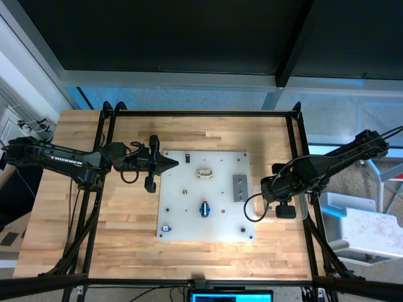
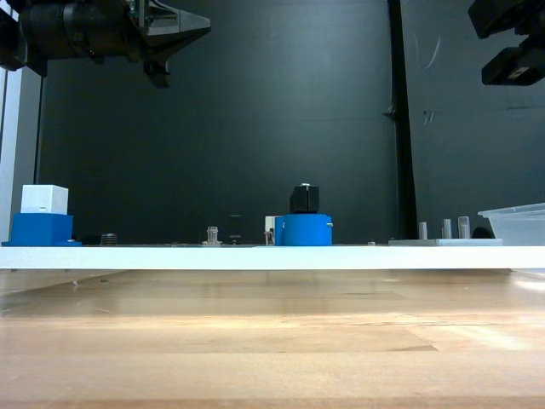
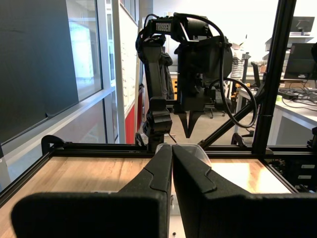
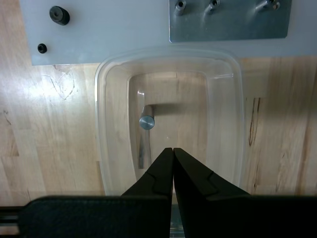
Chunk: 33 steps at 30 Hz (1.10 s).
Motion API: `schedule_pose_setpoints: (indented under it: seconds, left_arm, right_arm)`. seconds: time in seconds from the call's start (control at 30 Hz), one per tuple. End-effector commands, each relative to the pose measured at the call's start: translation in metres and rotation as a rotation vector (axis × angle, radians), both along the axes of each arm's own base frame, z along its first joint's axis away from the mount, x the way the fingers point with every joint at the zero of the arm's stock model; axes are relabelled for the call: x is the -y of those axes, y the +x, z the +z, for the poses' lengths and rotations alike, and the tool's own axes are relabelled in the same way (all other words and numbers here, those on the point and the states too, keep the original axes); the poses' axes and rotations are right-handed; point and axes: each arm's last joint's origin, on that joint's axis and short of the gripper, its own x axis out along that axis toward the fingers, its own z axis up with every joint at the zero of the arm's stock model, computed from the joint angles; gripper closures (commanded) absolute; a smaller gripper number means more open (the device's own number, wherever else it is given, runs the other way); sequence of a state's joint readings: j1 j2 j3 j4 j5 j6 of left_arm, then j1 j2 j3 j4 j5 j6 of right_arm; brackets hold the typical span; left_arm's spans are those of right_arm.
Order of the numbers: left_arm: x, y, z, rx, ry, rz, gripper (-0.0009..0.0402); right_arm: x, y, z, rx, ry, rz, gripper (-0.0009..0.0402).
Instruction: Pick the 16mm cylinder and place it in the taskboard
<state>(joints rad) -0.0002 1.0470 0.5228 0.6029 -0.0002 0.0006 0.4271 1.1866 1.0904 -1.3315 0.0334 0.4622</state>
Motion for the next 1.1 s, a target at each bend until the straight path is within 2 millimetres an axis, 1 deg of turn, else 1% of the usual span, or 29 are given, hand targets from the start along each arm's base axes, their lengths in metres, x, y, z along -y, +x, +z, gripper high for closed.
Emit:
schedule_pose_setpoints:
  seconds: [0.03,0.5,0.57,0.67,0.93,1.1]
  left_arm:
    - [0.0,0.0,0.0,0.0,0.0,0.0,0.0393]
    - [0.0,0.0,0.0,0.0,0.0,0.0,0.0393]
    - [0.0,0.0,0.0,0.0,0.0,0.0,0.0393]
    - [0.0,0.0,0.0,0.0,0.0,0.0,0.0393]
    - [0.0,0.0,0.0,0.0,0.0,0.0,0.0393]
    - [0.0,0.0,0.0,0.0,0.0,0.0,0.0393]
  right_arm:
    - [0.0,0.0,-0.003,-0.003,-0.001,0.0,0.0393]
    - [-0.001,-0.001,-0.007,-0.012,-0.007,0.006,0.0393]
    - [-0.001,-0.001,-0.008,-0.005,-0.029,0.005,0.0388]
    - [-0.004,-0.001,-0.011,-0.005,-0.051,0.017,0.0363]
    - [-0.009,0.0,-0.016,-0.009,-0.058,0.04,0.0271]
    - [-0.011,0.0,-0.023,-0.005,-0.055,0.037,0.024]
